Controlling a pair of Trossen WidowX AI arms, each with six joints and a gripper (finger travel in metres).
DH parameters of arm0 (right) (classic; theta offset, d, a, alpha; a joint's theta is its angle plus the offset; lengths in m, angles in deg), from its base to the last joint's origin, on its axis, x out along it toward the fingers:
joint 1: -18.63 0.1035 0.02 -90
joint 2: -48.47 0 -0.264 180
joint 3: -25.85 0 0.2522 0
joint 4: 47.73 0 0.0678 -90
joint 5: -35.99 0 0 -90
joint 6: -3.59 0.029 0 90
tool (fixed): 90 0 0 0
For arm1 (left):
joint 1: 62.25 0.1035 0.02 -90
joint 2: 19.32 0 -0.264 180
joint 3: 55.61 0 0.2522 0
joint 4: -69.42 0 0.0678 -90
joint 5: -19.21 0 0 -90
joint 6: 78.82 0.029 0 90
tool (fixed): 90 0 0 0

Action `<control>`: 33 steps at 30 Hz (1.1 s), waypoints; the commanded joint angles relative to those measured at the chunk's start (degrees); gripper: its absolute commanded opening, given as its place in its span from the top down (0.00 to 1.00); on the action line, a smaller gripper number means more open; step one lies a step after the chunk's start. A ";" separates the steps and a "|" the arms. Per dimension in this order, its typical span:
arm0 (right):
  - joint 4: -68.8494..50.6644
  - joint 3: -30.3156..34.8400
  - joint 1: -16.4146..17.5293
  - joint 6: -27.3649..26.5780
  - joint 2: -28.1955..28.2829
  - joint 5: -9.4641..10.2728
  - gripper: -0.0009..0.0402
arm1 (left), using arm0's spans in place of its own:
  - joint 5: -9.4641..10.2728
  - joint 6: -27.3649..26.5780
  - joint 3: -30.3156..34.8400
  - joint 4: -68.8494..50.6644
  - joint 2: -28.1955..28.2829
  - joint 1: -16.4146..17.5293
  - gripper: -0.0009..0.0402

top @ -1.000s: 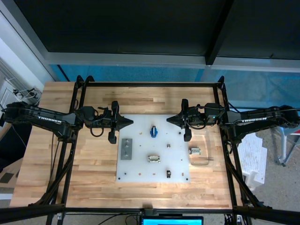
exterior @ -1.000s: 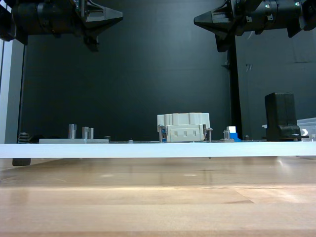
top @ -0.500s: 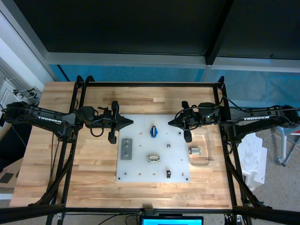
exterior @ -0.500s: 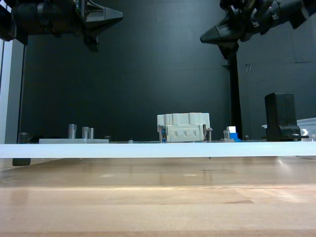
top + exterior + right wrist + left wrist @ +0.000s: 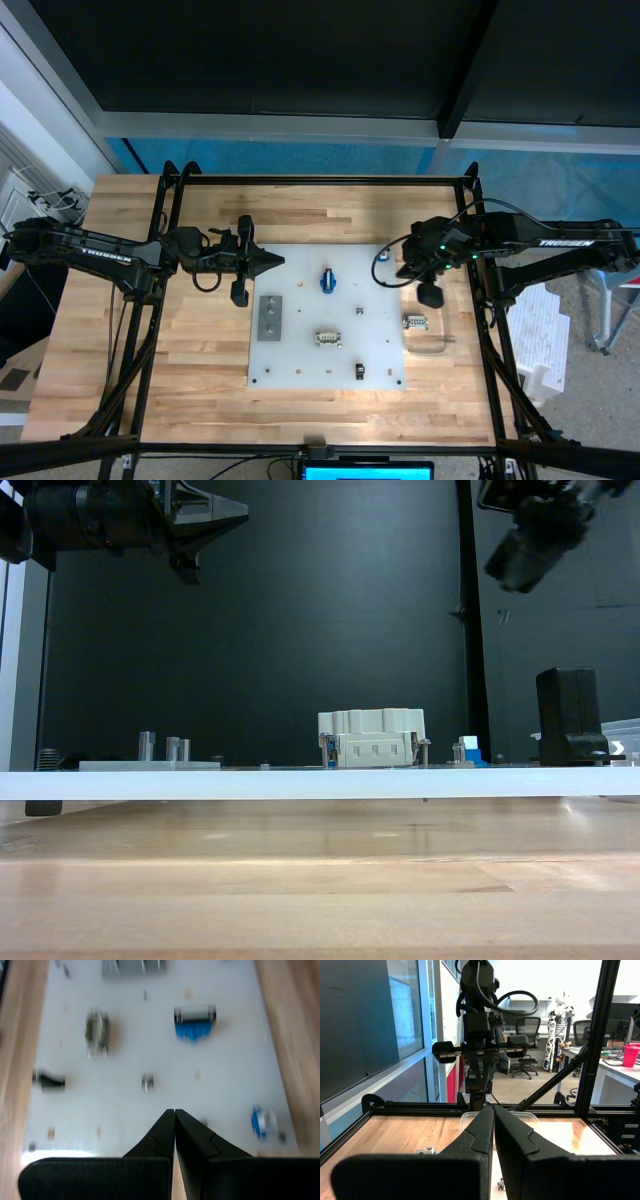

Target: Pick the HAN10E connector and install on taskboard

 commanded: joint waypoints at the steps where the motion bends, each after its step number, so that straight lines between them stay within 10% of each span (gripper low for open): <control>1: -7.56 1.90 0.68 0.07 0.02 -0.04 0.98 | 0.00 0.00 0.00 0.00 0.02 0.00 0.98; 33: -23.32 4.04 16.48 13.16 8.24 -5.49 0.98 | 0.00 0.00 0.00 0.00 0.02 0.00 0.98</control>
